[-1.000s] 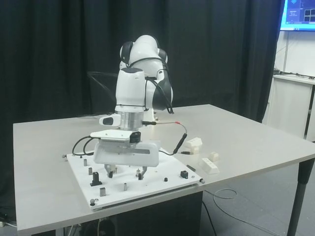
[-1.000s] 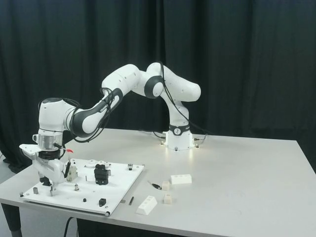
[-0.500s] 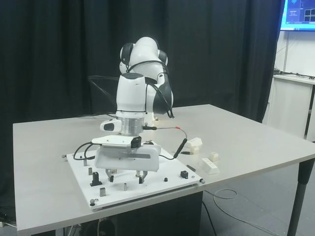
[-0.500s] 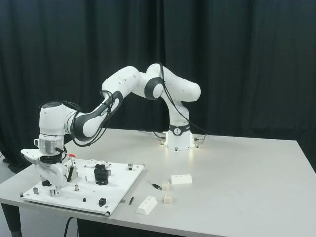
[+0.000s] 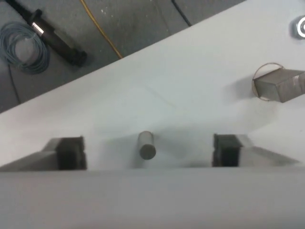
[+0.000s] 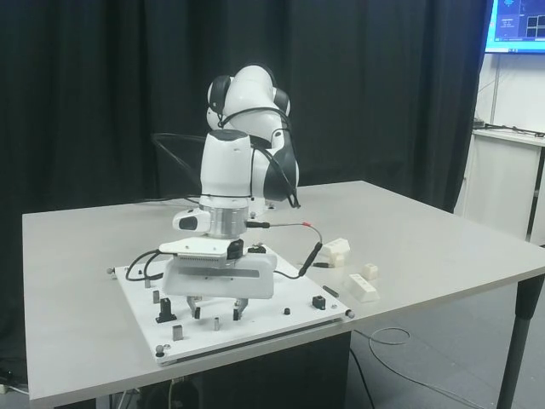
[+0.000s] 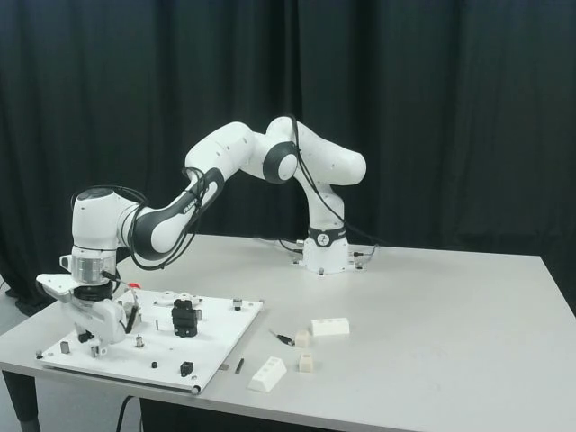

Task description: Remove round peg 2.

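Round peg 2 (image 5: 147,145) is a short grey cylinder standing upright in the white board (image 5: 190,90). In the first room view the peg (image 6: 216,323) sits near the board's front edge (image 6: 255,328). My gripper (image 5: 148,151) is open and hangs low over the board, one black fingertip (image 5: 71,152) on each side of the peg with a gap on both sides. In the room views the gripper (image 6: 217,308) (image 7: 94,346) is at the front left part of the board (image 7: 216,342). Nothing is held.
A grey square peg (image 5: 279,86) stands nearby on the board. Black fixtures (image 6: 162,311) (image 6: 318,302) (image 7: 184,317) also stand on it. White blocks (image 6: 336,249) (image 6: 364,288) lie on the table beside the board. Cables (image 5: 28,45) lie on the floor past the board's edge.
The wrist has sunk lower over the board and shifted slightly, bringing the open fingers down to either side of the round peg.
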You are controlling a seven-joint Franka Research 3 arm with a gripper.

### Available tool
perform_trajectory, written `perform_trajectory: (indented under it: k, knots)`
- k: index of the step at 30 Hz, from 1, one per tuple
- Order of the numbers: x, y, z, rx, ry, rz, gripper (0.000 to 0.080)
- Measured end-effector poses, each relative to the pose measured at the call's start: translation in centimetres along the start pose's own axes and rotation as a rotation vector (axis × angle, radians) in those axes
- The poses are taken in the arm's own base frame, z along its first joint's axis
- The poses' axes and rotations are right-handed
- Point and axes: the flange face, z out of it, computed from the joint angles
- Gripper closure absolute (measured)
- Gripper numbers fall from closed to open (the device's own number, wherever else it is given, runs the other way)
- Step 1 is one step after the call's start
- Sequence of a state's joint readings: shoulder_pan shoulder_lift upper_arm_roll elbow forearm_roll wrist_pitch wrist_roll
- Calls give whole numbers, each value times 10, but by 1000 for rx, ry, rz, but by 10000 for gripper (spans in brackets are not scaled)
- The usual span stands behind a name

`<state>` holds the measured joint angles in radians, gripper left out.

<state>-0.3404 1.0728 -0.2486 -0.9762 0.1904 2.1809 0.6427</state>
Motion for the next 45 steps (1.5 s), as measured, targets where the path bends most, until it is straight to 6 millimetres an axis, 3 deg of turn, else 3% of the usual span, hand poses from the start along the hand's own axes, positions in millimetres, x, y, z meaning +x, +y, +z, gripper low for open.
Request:
perform_trajectory:
  k: [1,2,3,8,9,14,15,20,21,45]
  knots:
    - [0,0,0,0,1,-7,3]
    - [0,0,0,0,2,-13,104]
    - [1,0,0,-1,3,-19,296]
    - [2,1,3,-4,6,-45,296]
    - [2,1,4,-5,6,-47,474]
    - [1,1,7,-5,4,-49,474]
    - [0,0,7,-3,2,-49,658]
    - [-2,-2,7,-4,1,-52,658]
    - [-2,-2,7,-4,1,-52,742]
    - [0,0,6,6,-10,-33,743]
